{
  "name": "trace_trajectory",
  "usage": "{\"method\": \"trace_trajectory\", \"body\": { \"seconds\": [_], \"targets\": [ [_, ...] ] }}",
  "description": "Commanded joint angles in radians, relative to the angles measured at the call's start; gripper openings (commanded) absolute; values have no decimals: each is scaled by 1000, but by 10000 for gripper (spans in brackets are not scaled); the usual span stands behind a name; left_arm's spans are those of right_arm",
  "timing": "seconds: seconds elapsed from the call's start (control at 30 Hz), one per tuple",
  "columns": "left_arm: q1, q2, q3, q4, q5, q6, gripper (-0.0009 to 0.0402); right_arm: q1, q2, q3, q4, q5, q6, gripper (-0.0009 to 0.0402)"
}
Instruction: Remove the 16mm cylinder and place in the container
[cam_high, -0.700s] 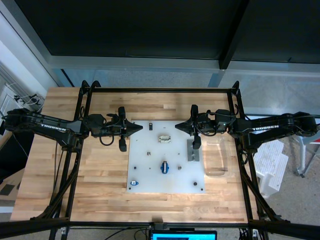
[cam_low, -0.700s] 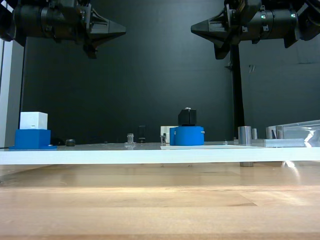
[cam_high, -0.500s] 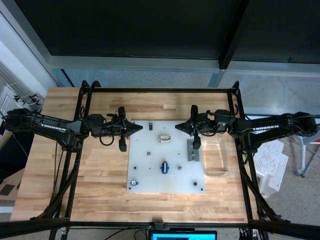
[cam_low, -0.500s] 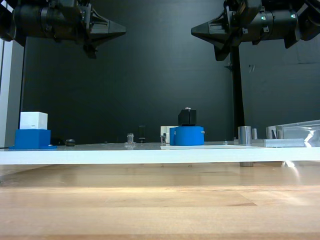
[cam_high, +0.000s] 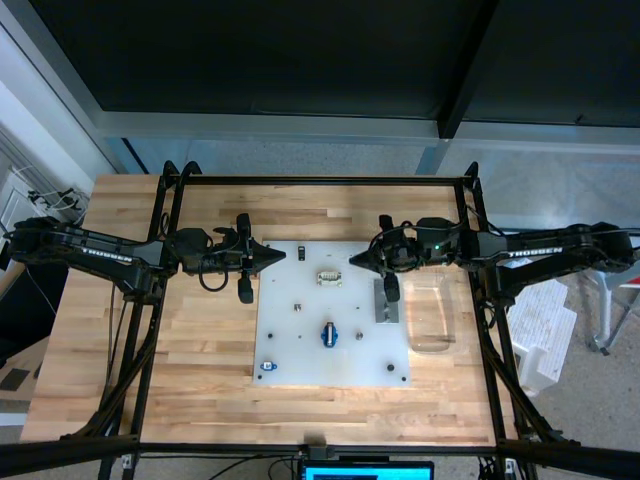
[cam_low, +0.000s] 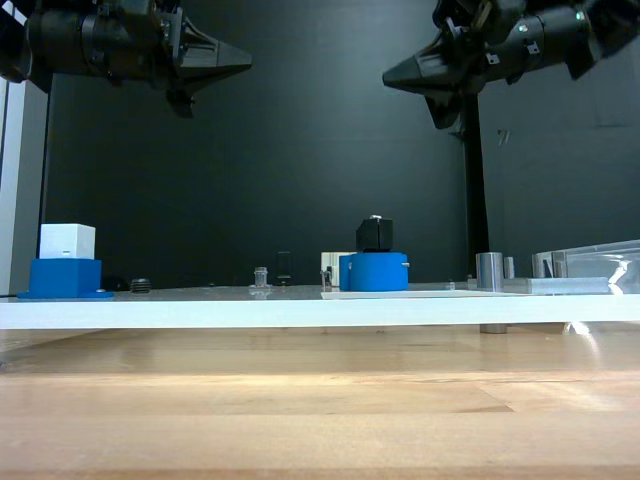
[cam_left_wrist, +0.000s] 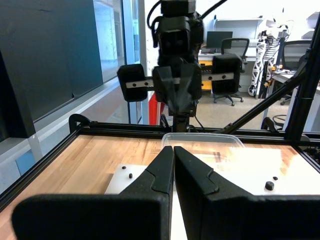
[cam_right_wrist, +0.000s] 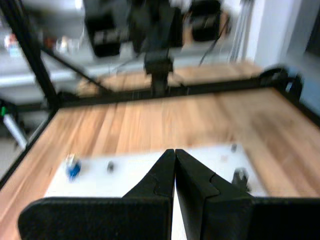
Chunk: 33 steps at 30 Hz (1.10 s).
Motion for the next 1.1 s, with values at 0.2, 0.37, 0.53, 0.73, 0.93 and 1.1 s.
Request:
{"method": "trace_trajectory", "body": {
  "seconds": [0.2, 0.37, 0.53, 0.73, 0.93, 1.1],
  "targets": [
    [0, 0, 0, 0, 0, 0, 0, 69, 49, 180, -397, 0, 2, 0],
    [0, 0, 0, 0, 0, 0, 0, 120, 146, 306, -604, 1, 3, 0],
    [0, 0, 0, 1, 0, 0, 0, 175, 255, 429, -789, 4, 8, 0],
    [0, 0, 0, 0, 0, 0, 0, 235, 377, 558, -976, 73, 34, 0],
    [0, 0, 0, 0, 0, 0, 0, 272, 479, 667, -1133, 97, 60, 10],
    [0, 0, 0, 0, 0, 0, 0, 306, 549, 742, -1234, 166, 64, 60]
  ]
}}
